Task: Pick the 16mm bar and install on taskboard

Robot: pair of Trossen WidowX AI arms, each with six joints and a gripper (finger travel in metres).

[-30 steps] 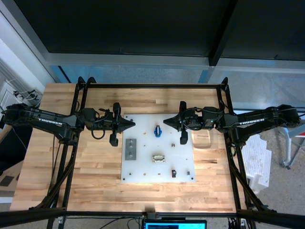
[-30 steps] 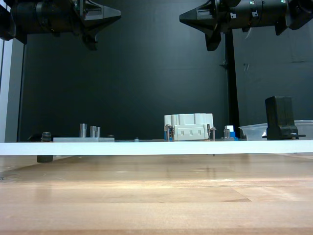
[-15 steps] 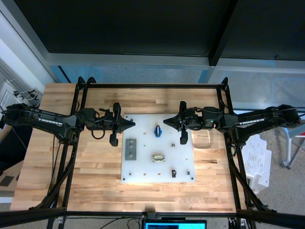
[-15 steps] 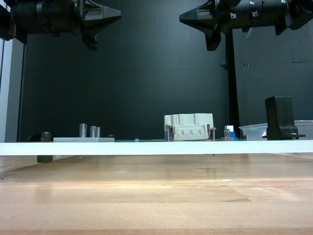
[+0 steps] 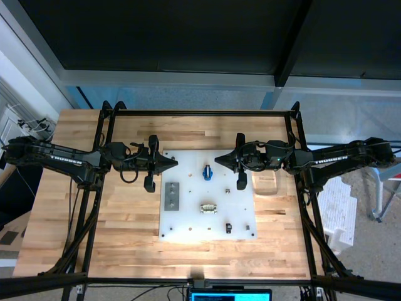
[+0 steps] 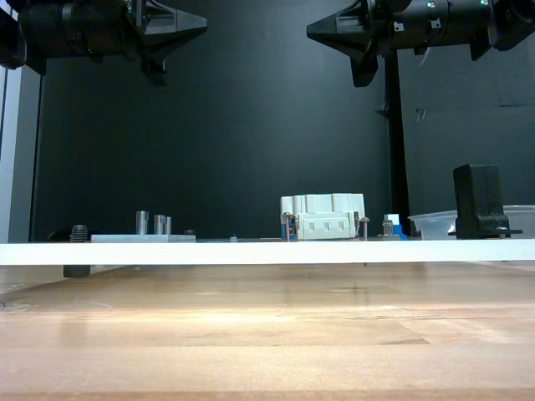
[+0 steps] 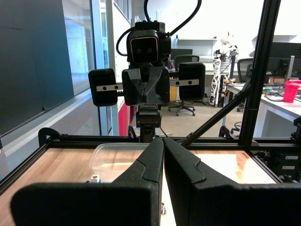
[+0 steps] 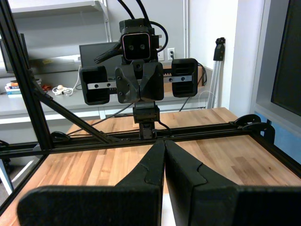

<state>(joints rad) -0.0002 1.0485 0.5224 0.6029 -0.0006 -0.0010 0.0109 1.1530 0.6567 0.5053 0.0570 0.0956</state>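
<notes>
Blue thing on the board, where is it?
In the high view the blue part sits on the far half of the taskboard, between the left hand and right hand, both shut, hovering overhead.

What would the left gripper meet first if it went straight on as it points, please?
Probably the right gripper, which faces the left gripper tip to tip, both shut, high above the taskboard; nothing shows between them.
</notes>
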